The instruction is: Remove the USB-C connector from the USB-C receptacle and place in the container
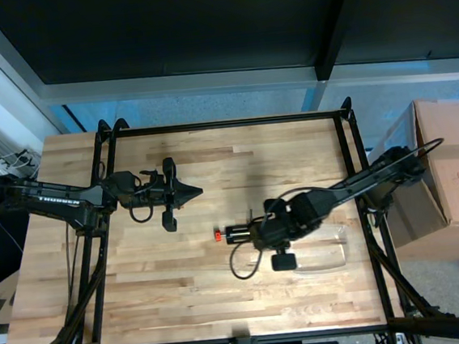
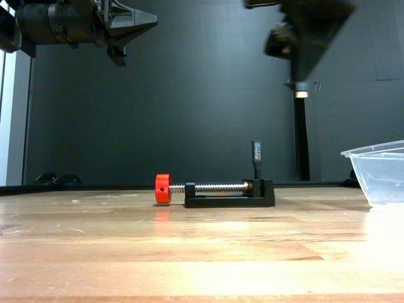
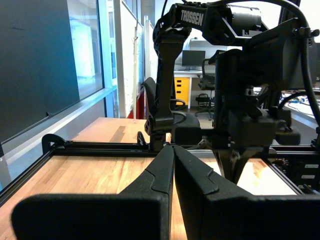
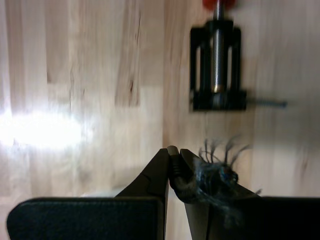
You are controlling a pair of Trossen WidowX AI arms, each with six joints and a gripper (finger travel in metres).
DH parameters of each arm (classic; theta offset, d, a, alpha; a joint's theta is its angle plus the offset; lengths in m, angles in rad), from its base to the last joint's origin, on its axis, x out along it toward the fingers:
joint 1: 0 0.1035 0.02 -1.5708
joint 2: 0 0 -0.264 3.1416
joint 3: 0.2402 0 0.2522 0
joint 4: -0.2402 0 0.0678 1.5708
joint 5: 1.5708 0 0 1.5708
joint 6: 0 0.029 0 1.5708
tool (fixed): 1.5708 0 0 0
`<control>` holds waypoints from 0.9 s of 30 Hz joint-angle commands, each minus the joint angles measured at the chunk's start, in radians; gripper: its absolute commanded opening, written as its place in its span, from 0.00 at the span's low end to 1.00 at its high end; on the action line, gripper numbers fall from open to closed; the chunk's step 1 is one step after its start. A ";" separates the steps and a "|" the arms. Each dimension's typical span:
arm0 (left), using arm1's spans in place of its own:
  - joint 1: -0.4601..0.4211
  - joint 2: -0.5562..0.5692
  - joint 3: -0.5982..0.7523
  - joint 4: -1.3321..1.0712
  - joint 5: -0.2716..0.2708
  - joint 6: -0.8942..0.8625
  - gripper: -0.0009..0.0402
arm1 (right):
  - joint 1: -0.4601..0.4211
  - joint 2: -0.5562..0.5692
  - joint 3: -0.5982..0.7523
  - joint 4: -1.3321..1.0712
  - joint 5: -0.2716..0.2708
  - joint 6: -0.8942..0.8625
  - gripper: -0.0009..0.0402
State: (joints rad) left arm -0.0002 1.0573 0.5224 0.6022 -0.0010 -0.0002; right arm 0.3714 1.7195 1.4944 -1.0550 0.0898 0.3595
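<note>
Pinched shut in the right gripper [image 4: 173, 151]: the small black ribbed USB-C connector [image 4: 176, 172], with frayed dark cable strands [image 4: 220, 160] splaying out beside the fingertips. Clear of its seat, high above the pale wooden bench [image 1: 185, 306], and by the low view over the stretch between the vise and the container. Standing empty near the bench's middle: the slim dark upright USB-C receptacle [image 2: 256, 158], clamped in the small black screw vise with the red knob [image 2: 230, 192]. Just beside the vise, toward the bench's right edge: the clear plastic container [image 2: 379, 173]. High over the left half of the bench: the left gripper [image 3: 173, 150], fingers closed together on nothing. Judged light and small, with a stiff moulded body and a limp, ragged tail; likely to pivot between narrow tips if pinched off-centre. Best taken across the ribbed body, as here, never by the strands, which look apt to cling to a finger on release over the container.
</note>
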 commanded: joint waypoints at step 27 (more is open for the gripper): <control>0.000 0.000 0.000 0.000 0.000 0.000 0.02 | 0.236 -0.413 -0.531 0.019 -0.037 0.313 0.48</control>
State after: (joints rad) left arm -0.0002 1.0576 0.5228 0.6022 -0.0010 -0.0006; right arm 0.6067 1.3125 0.9653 -1.0355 0.0505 0.6746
